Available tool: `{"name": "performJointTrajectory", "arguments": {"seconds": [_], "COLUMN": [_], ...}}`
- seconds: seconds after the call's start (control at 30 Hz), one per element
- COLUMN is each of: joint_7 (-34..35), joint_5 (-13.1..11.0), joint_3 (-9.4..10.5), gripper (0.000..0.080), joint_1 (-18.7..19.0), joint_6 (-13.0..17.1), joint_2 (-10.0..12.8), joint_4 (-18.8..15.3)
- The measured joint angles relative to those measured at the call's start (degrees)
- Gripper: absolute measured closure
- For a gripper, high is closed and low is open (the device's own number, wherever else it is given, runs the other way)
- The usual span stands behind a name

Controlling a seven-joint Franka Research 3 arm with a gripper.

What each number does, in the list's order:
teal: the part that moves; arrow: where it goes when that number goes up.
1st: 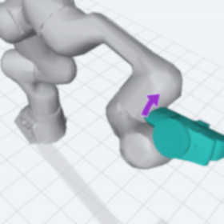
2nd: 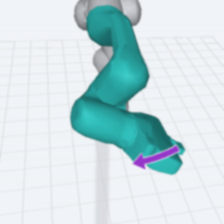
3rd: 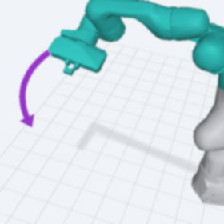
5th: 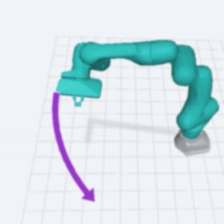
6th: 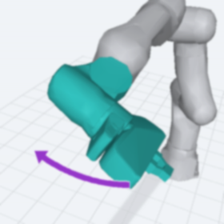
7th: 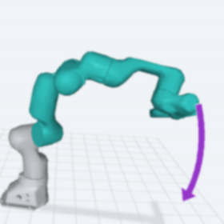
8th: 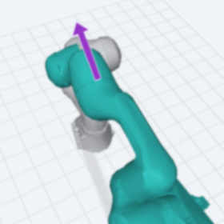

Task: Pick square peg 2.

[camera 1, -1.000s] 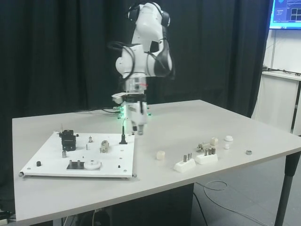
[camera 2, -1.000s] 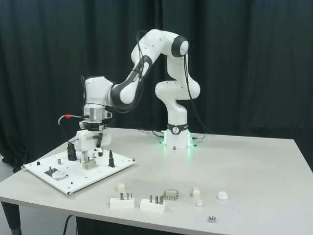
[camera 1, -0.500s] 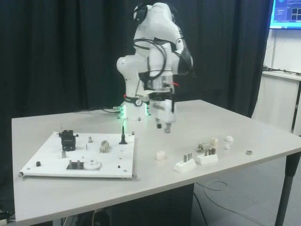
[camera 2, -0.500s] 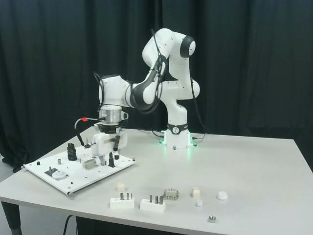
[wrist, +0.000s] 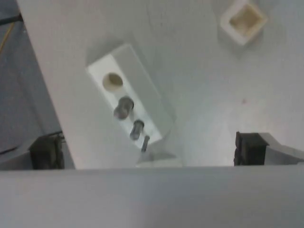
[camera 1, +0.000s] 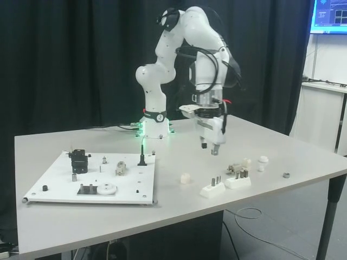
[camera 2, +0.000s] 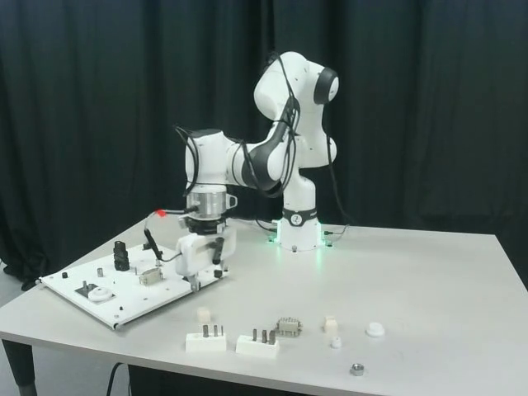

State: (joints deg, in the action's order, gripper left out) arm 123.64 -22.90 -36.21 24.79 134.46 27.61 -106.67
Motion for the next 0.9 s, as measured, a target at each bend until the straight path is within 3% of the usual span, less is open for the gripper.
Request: {"name": "performJointTrajectory", "arguments": {"seconds": [0.27, 0.6, 0.9], "joint_7": [1.8, 4.2, 4.7], "joint_5": [-0.1, -0.3, -1.5], "joint_3": [1.71, 4.31, 5.4], "gripper": [0.0003, 0.0003, 0.0003], "joint_1": [0.3, 0.5, 1.2], "joint_6": [-2.5, -2.6, -2.6], "joint_2": [3.3, 6.5, 9.1], "joint_4": [4.1, 7.1, 9.1]}}
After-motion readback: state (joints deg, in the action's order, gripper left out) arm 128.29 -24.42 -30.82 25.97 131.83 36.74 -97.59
